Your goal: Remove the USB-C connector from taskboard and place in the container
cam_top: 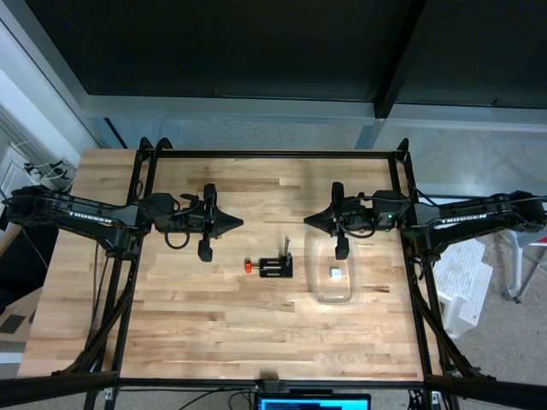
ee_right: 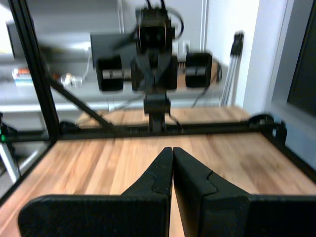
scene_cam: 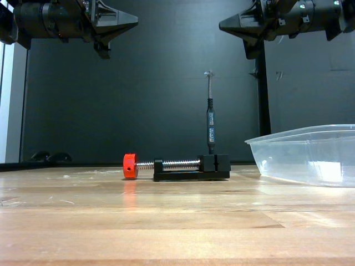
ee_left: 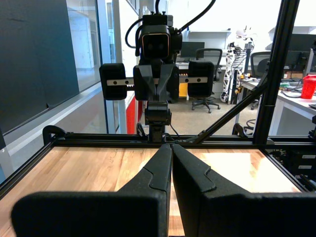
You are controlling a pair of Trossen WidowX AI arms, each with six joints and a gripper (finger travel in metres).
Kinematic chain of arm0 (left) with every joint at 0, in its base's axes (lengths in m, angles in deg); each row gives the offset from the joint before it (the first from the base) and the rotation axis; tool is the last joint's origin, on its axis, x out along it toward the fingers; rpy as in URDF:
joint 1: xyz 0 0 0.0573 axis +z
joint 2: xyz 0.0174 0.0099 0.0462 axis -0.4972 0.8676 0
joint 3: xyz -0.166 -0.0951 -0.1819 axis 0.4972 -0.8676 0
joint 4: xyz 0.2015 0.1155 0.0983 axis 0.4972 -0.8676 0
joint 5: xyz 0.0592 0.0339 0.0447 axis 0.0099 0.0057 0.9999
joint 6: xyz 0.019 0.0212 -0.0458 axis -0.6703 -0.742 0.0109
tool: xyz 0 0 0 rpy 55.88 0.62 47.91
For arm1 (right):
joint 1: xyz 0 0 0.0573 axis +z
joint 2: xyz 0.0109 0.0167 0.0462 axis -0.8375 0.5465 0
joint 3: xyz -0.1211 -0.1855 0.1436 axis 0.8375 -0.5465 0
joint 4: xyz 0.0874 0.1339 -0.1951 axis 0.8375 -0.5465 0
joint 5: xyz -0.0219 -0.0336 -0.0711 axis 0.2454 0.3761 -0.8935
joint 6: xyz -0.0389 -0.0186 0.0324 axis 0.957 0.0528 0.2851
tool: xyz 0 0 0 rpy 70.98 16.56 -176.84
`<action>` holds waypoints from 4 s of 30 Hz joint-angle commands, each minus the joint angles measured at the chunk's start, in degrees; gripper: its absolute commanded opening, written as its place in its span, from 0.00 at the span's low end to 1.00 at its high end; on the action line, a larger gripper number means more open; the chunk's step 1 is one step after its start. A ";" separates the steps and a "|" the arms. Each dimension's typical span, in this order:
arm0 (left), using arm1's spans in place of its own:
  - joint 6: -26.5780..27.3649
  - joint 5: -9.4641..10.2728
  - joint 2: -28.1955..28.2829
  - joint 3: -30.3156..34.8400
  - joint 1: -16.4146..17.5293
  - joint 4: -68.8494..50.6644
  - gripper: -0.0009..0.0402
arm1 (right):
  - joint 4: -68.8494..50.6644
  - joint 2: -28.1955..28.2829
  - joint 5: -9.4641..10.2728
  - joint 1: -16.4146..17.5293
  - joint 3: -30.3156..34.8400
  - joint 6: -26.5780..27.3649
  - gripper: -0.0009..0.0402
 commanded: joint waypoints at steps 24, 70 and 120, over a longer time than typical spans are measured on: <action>0.00 0.00 0.02 0.02 0.00 0.00 0.02 | -56.85 3.10 -1.64 2.78 19.61 0.17 0.03; 0.00 0.00 0.00 0.02 0.02 0.00 0.02 | -69.92 36.15 -4.79 8.17 44.89 -4.61 0.41; 0.00 0.00 0.02 0.02 0.00 0.00 0.02 | -65.96 46.62 -6.05 9.18 47.65 -5.86 0.32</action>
